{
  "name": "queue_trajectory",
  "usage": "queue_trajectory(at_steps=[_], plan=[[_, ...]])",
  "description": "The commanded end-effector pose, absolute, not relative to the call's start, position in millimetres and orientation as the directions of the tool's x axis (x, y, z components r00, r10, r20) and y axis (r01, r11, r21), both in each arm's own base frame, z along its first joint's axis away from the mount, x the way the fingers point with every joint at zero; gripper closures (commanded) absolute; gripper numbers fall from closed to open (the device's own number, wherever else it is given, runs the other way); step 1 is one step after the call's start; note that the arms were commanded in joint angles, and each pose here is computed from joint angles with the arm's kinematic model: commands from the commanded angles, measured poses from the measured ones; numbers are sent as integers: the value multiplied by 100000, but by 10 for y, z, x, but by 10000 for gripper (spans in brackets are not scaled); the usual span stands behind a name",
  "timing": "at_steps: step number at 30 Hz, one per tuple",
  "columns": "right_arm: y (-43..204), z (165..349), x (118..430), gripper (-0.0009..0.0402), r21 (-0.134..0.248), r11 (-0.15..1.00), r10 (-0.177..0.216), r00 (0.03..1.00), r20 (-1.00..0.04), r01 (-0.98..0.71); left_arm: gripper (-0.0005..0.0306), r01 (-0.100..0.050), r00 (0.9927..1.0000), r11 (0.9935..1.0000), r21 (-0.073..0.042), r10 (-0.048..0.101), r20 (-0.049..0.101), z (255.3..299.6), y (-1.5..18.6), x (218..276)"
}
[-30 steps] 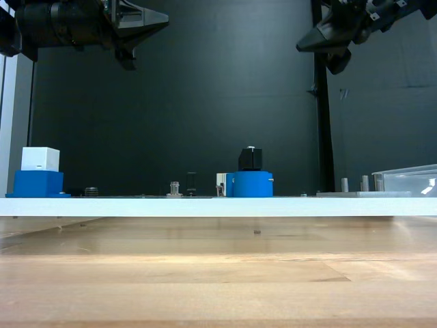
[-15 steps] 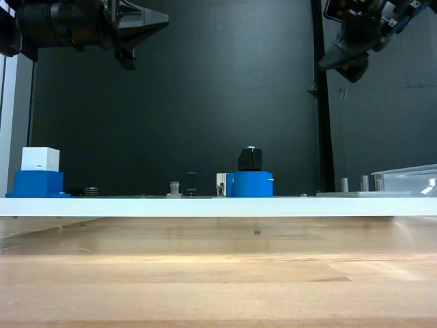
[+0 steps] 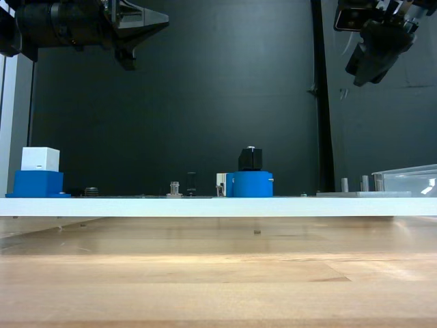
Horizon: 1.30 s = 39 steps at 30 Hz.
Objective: Pick the 16mm cylinder and place it in the taskboard
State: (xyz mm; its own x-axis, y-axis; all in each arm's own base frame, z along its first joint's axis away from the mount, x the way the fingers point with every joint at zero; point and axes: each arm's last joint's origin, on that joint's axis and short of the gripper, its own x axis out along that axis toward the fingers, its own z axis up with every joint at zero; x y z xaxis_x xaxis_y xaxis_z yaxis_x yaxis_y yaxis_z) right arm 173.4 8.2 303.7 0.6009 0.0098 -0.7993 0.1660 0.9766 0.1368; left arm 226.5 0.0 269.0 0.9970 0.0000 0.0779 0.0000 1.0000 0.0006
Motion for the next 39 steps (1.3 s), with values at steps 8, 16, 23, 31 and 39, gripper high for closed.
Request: queue_trajectory(at_steps=[8,16,23,31,39], plan=[[228,2948,1776,393,11446,98138,3548,44001,-89729,15427,300,-46,99696,100000,94,38,7793,2689,0,2265],[307,2886,1759,393,10733,98105,4113,36791,-92895,16130,300,-46,99696,100000,94,38,7793,2689,0,2265],[300,2848,1676,393,7470,98270,2479,27939,-95986,16947,300,-46,99696,100000,94,38,7793,2689,0,2265],[301,2759,1641,393,5526,98349,1592,22182,-97496,17229,300,-7,99696,100000,94,0,7793,2689,0,2265],[315,2700,1667,393,3498,98509,645,16701,-98593,16846,300,-7,99696,100000,94,0,7793,2689,0,2265]])
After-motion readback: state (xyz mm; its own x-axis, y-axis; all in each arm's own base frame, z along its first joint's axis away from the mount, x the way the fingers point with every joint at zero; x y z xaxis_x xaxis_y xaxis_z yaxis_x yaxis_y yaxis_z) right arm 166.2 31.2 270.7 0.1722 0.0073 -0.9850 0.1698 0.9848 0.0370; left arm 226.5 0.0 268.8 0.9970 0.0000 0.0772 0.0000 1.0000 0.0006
